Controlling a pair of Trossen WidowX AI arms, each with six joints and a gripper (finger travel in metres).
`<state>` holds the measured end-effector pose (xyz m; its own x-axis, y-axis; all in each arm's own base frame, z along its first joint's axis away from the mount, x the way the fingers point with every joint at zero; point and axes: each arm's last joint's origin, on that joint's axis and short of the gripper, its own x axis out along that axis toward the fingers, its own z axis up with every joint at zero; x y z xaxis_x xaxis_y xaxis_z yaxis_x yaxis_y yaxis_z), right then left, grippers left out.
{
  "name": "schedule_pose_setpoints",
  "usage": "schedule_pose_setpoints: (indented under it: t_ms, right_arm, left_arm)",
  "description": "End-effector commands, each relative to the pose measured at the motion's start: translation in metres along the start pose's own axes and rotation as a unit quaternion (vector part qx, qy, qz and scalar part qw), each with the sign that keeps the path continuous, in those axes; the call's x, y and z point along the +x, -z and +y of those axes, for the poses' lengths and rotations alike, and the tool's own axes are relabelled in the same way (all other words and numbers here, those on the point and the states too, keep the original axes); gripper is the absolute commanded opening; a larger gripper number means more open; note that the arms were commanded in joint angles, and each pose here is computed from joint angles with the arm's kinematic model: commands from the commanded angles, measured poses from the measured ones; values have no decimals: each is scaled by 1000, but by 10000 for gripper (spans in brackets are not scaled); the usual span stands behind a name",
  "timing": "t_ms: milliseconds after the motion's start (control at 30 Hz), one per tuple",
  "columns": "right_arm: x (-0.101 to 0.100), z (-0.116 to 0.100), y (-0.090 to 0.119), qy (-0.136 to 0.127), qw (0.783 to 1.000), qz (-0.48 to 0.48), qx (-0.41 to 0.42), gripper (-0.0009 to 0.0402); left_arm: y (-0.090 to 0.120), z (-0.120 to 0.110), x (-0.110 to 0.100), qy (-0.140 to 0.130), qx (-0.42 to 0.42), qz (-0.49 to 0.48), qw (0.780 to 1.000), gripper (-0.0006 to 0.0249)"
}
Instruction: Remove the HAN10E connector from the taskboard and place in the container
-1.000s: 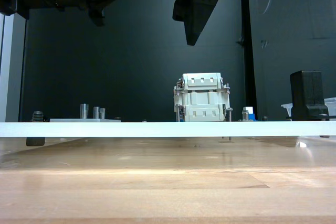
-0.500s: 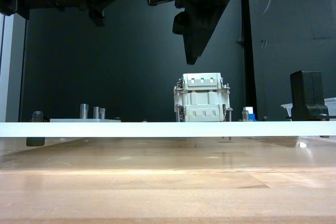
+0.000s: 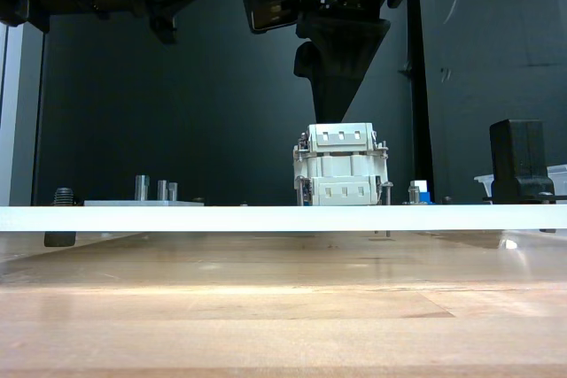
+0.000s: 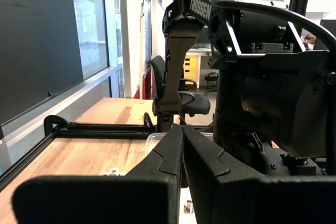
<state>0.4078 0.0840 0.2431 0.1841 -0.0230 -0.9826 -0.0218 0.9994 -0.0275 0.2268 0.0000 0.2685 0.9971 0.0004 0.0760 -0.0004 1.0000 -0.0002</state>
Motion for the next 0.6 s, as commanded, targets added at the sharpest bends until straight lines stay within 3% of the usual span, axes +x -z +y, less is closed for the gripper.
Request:
schedule_pose_setpoints:
  t_ms: [33, 600]
  right_arm:
    - [4, 0, 0, 0, 1000, -4, 0, 198]
    - [20, 0, 5, 1, 1000, 3, -1, 142]
  left_arm:
    - [0, 0, 0, 0, 0, 0, 1000, 0]
    - [0, 0, 0, 0, 0, 0, 1000, 0]
